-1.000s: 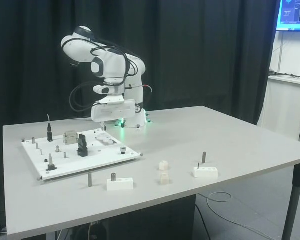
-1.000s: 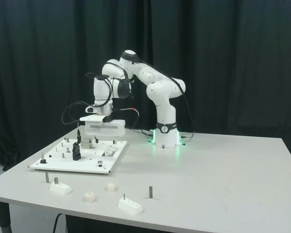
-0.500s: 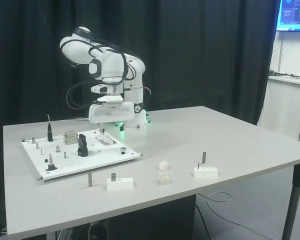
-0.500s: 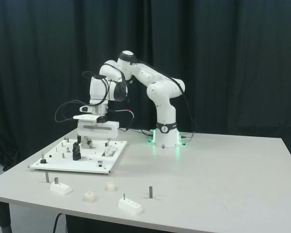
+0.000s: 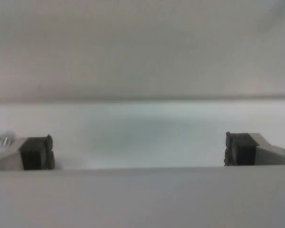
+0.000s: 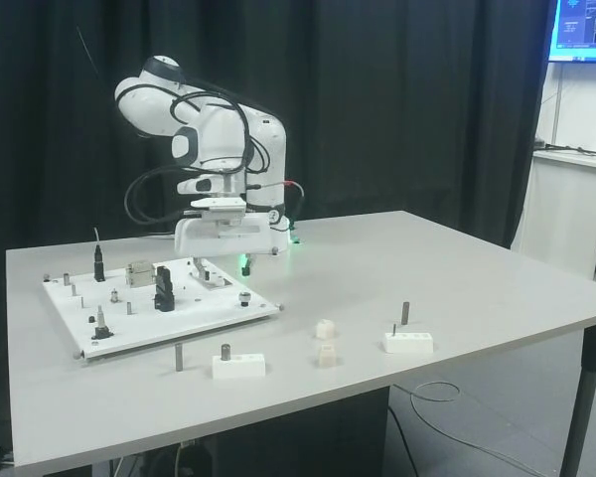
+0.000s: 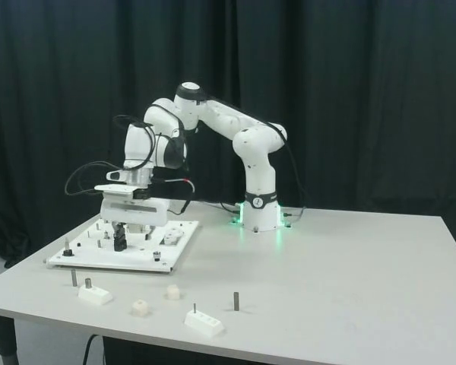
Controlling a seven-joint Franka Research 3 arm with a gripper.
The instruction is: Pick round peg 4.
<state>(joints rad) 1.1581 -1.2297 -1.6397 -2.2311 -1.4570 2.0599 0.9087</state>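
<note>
Gripper (image 5: 137, 152): fingers spread wide apart, nothing between them; it hangs low over the white assembly board (image 6: 219, 310) at the table's (image 6: 457, 268) left side. Round peg 4: cannot be told apart among the small upright pegs on and before the board. Advice: centre both pads around the right peg's shaft, descend straight, then close. Writing: none legible.

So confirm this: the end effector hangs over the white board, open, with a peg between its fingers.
Wrong about the peg. The wrist view shows the end effector open with nothing between its fingers. It does hang over the white board.
</note>
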